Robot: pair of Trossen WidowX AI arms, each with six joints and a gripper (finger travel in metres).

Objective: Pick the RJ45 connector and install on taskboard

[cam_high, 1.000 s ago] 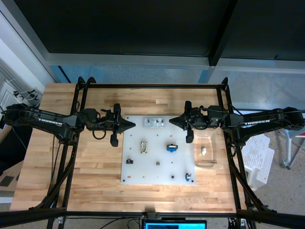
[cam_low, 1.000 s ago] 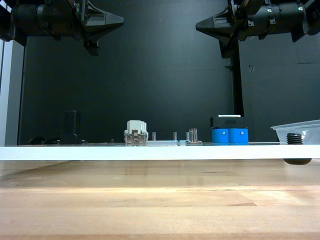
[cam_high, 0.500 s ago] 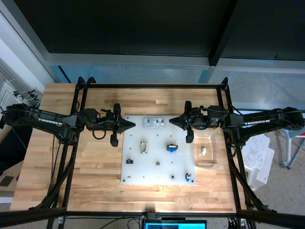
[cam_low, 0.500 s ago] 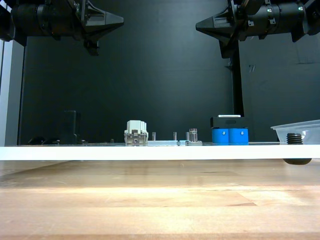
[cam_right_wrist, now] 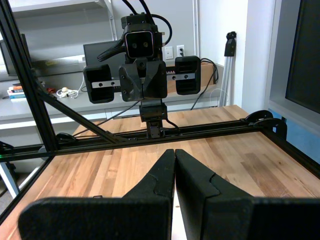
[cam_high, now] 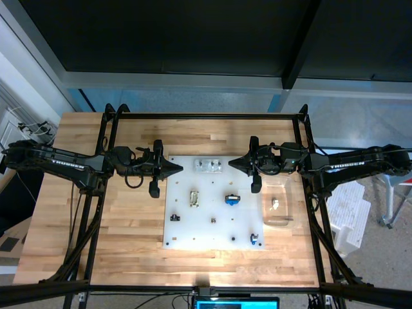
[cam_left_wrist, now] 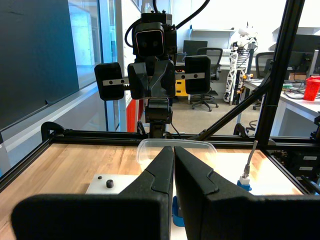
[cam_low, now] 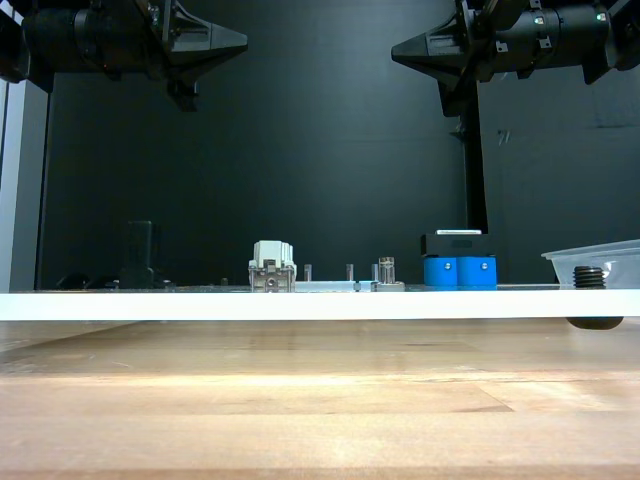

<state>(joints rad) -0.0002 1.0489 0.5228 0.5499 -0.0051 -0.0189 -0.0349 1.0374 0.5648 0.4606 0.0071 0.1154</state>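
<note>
Black closed end effectors (cam_high: 179, 168) (cam_high: 232, 162) above white taskboard (cam_high: 199, 235)

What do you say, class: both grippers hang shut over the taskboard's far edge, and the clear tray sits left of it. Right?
No: the high view shows the clear tray right of the taskboard, not left. The left gripper and right gripper do hang shut over its far edge.

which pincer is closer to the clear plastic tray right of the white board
Right. The right pincer hangs shut above the far right side of the white square taskboard, near the clear plastic tray; the left pincer hangs shut at the far left corner, across the board.
</note>
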